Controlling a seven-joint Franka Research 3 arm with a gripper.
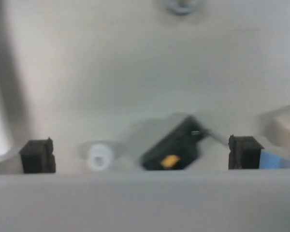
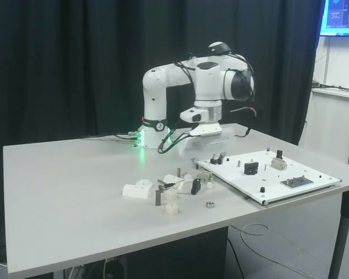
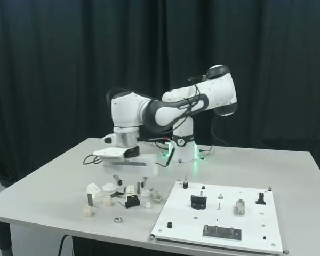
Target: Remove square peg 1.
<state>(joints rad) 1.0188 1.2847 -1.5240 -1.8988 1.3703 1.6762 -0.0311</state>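
My gripper (image 1: pixel 140 155) is open, its black fingertips (image 1: pixel 37 156) wide apart with nothing between them. It hangs low over a cluster of loose parts on the grey table, beside the white board (image 2: pixel 291 192). Under it in the wrist view lie a small white cylinder (image 1: pixel 98 156) and a black part (image 1: pixel 174 145). In the room views the gripper (image 2: pixel 207 154) (image 3: pixel 130 180) sits just above these parts. A small grey upright peg (image 2: pixel 157 199) (image 3: pixel 89 199) stands among them. I cannot tell which piece is square peg 1.
The white board (image 3: pixel 176 216) carries a black block (image 3: pixel 198 201), a grey plate (image 3: pixel 222 231) and several small pegs. White blocks (image 2: pixel 138 189) and a nut (image 2: pixel 210 204) lie near the table's front. Cables run by the arm's base (image 2: pixel 152 135).
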